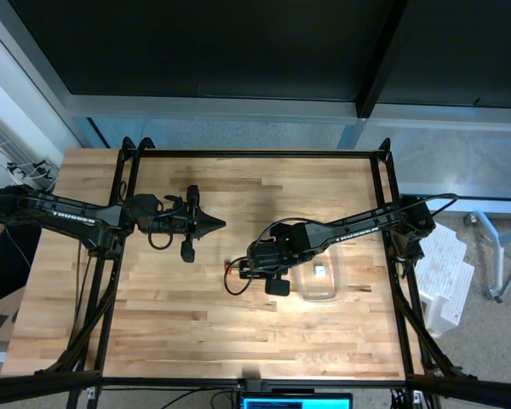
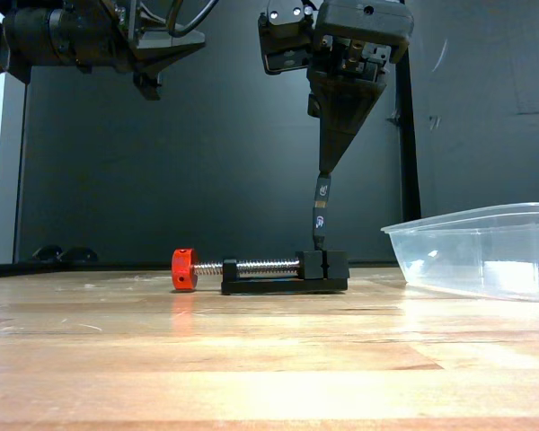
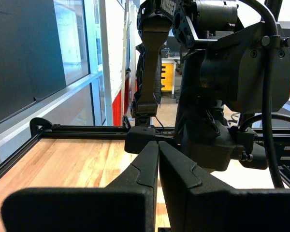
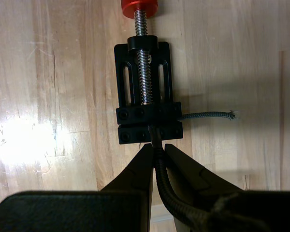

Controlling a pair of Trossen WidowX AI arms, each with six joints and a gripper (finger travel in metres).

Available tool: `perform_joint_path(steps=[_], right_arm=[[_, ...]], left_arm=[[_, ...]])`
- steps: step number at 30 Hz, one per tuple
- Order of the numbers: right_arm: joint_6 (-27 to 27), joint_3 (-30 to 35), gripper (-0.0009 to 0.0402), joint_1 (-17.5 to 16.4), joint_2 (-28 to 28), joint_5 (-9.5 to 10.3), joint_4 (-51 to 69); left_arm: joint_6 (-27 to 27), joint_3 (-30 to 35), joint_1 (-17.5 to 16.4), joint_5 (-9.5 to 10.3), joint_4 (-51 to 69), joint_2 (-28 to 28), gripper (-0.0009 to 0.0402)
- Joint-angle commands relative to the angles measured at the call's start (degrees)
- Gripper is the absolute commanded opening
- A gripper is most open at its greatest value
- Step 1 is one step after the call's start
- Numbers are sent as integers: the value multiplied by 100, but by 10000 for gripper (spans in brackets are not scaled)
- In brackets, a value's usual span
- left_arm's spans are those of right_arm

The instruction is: Pick the USB-C connector and install on taskboard

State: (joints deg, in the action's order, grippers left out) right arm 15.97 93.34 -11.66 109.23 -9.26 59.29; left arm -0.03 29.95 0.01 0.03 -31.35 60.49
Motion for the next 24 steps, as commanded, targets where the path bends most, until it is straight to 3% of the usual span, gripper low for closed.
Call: perform_joint_path(steps=[1, 15, 24], right_arm=[[-2, 15, 0, 2, -15, -20, -2], [-131, -31, 0, 7, 114, -17, -127], [-125, -568, 0, 4, 114, 4, -649]], left_arm=[[0, 0, -2, 0, -2, 0, 0], [0, 0, -2, 0, -2, 0, 0], [0, 0, 0, 0, -2, 0, 0]])
